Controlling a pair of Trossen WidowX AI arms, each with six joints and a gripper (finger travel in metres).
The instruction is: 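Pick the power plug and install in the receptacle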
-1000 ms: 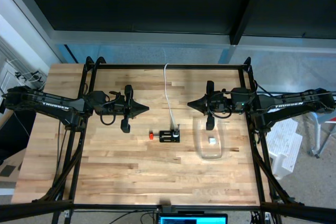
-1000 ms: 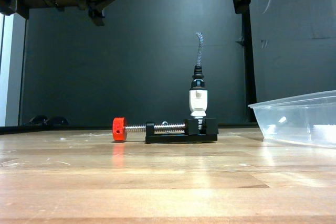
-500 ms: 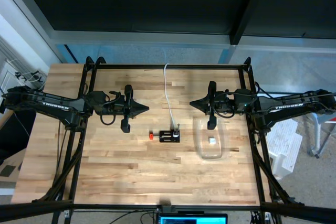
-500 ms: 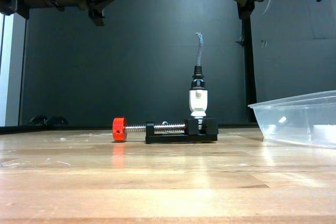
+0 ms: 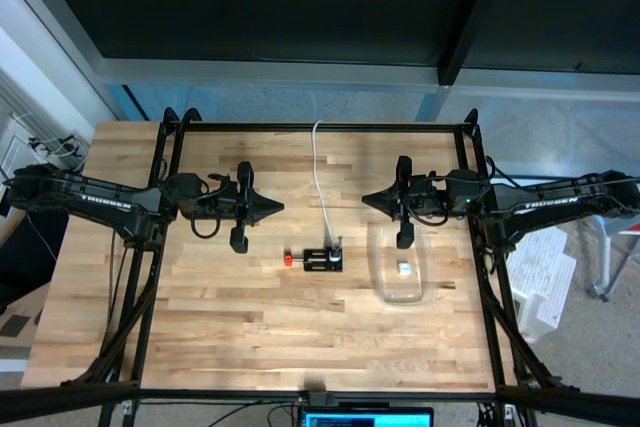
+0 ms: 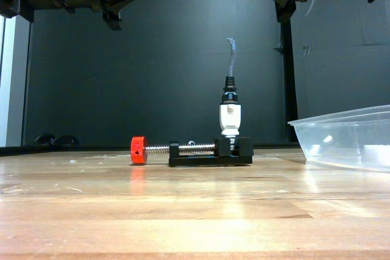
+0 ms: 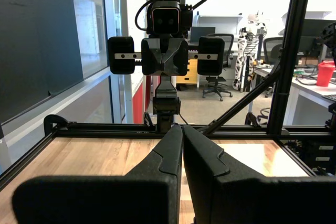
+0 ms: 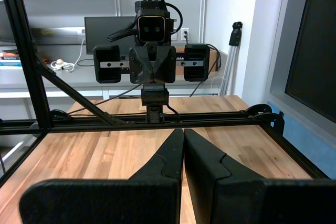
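1. The left gripper (image 5: 272, 209) is held high over the table's left half, jaws clenched on nothing.
2. The right gripper (image 5: 372, 199) is held high near the clear tray (image 5: 400, 295), jaws also clenched and empty.
3. The receptacle (image 5: 323, 259) is set on the table between them.
4. The power plug cannot be made out. Finding it is judged the step in hand, and released jaws will be needed for the pickup.

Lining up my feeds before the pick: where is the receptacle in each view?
High view: receptacle just left of the clear tray.
Low view: centre, on the table.
Left wrist view: not in it.
Right wrist view: not in it.
Landmark: orange-red knob at its left; left gripper and right gripper, both shut, hover above, either side.
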